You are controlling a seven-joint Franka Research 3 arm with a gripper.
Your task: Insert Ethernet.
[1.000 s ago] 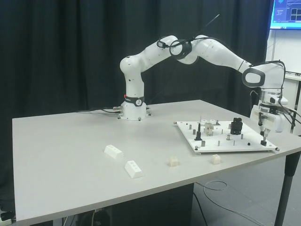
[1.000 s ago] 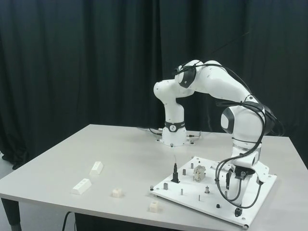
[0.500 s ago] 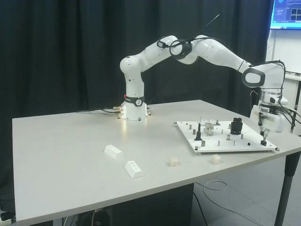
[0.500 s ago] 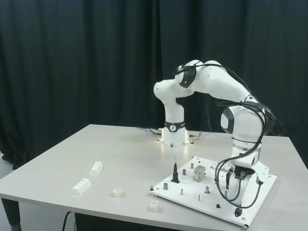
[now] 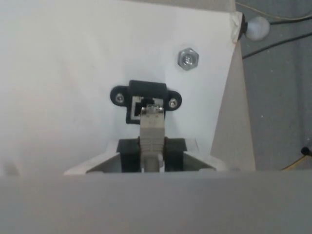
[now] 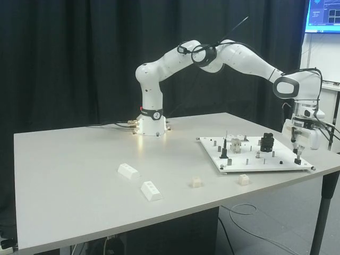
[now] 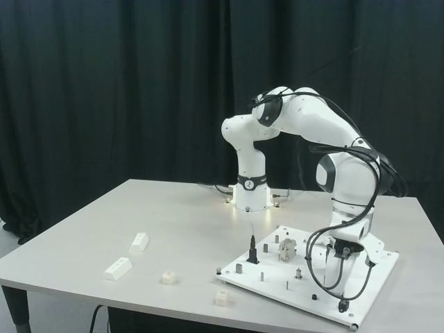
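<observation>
Wrist has lifted slightly since a second ago; arm (image 6: 239,56) otherwise steady over the white board (image 6: 254,159) at the worktop's (image 6: 79,159) right near corner. Claw (image 5: 151,163) clamps the Ethernet plug (image 5: 151,129), tip at the black socket (image 5: 146,100). Risk: slight misalignment jams the plug on the socket rim, or it slips in the grip.

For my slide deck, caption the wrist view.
Gripper holds Ethernet plug at black socket on white board.

Both room views were evenly lit from overhead; soft shadows were cast on the grey worktop (image 6: 79,159). In the wrist view the flat white board (image 5: 58,73) was glaringly overexposed and the foreground blurred.
</observation>
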